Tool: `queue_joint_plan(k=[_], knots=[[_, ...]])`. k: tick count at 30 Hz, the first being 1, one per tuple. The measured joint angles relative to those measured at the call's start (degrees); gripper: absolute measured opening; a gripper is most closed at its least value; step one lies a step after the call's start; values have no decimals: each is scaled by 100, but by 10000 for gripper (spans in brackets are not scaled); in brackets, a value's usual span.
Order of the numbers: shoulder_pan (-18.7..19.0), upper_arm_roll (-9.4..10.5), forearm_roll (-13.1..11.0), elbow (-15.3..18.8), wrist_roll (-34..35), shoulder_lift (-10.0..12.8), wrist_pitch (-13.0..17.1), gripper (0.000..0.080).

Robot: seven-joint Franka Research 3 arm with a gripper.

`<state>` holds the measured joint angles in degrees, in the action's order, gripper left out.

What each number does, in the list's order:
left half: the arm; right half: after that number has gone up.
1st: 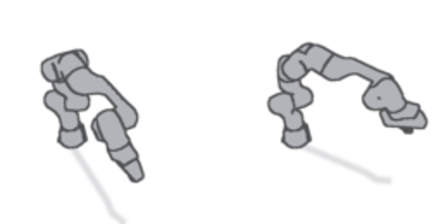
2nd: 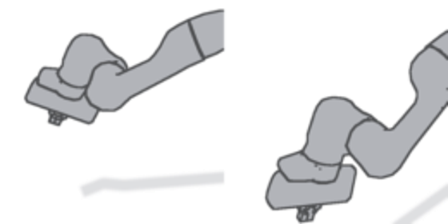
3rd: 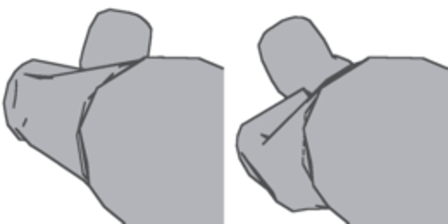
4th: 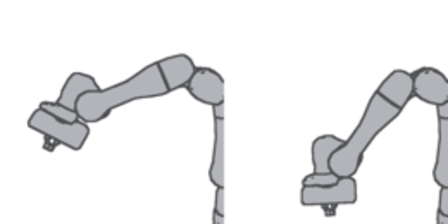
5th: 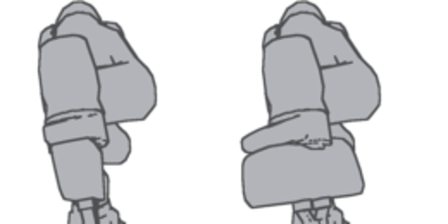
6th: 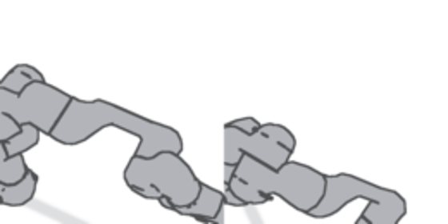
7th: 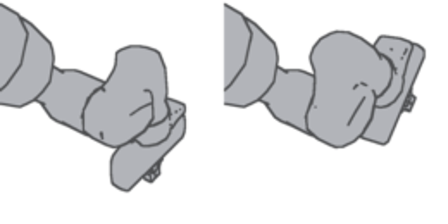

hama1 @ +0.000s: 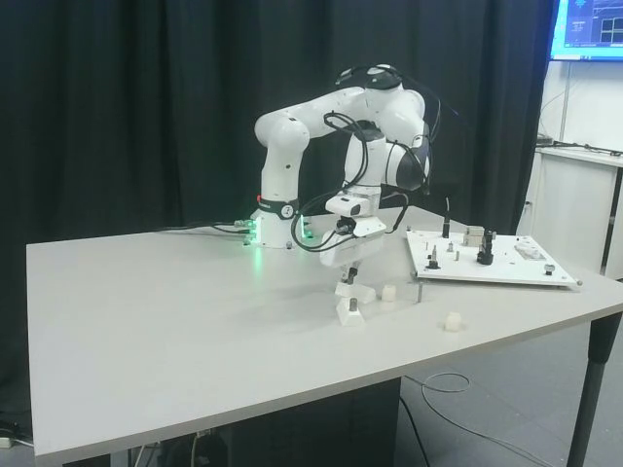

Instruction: Pick square peg 3.

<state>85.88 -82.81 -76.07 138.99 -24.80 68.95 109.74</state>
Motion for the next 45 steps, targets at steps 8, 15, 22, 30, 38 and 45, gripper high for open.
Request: queue_joint_plan(k=[8,15,22,30,38,45], knots=[[11,-10,0,12,7,0,-5,109],[11,-9,-2,16,47,0,-8,110],[30,-49,-7,7,132,1,-25,110],[126,-284,-2,1,235,0,-213,108],[236,-565,67,2,328,1,-393,108],[315,-777,201,0,479,1,-494,108]])
